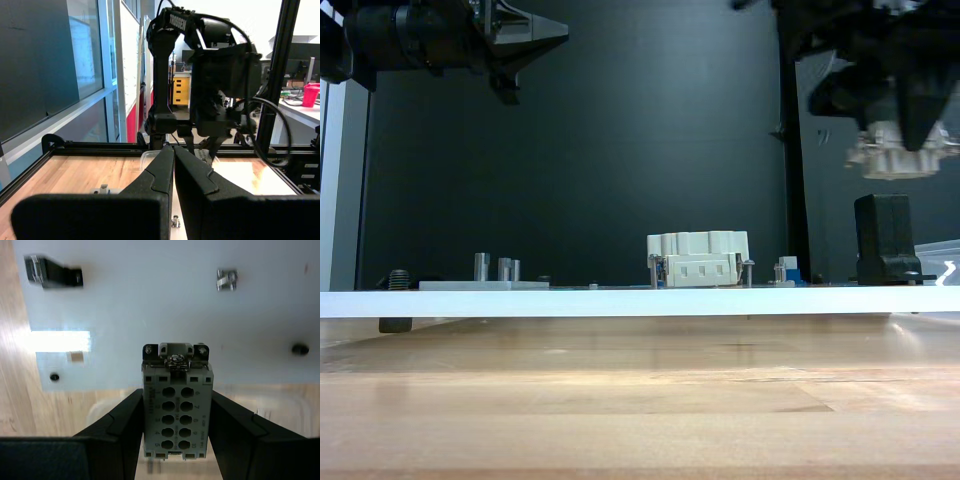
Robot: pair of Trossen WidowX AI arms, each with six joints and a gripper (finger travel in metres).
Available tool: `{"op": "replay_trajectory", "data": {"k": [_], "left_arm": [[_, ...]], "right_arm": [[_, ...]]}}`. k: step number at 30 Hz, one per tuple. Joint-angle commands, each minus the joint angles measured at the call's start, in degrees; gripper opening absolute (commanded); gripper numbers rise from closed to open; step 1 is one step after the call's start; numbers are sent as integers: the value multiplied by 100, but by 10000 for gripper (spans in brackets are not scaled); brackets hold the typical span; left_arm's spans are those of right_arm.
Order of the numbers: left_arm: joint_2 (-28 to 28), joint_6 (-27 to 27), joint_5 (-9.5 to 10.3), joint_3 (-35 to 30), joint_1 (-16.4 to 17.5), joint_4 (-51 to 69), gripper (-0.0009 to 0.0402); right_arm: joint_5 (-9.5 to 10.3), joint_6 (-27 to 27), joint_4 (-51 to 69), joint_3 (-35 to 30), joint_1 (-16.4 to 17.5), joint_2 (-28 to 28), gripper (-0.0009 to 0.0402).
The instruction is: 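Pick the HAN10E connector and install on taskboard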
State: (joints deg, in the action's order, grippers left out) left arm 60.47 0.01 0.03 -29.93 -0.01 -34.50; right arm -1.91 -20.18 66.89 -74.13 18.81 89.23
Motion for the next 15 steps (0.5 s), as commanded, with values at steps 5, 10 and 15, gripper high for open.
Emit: {"op": "replay_trajectory", "data": {"k": [5, 10, 15], "left_arm": [[2, -2, -2, -2, 2, -2, 1], [2, -2, -2, -2, 0, -2, 1], [2, -2, -2, -2, 0, -2, 1]], "right_arm": [[2, 127, 190, -931, -146, 903, 29], [4, 168, 208, -1561, -212, 1473, 29], [4, 264, 289, -2170, -286, 2006, 29]]}}
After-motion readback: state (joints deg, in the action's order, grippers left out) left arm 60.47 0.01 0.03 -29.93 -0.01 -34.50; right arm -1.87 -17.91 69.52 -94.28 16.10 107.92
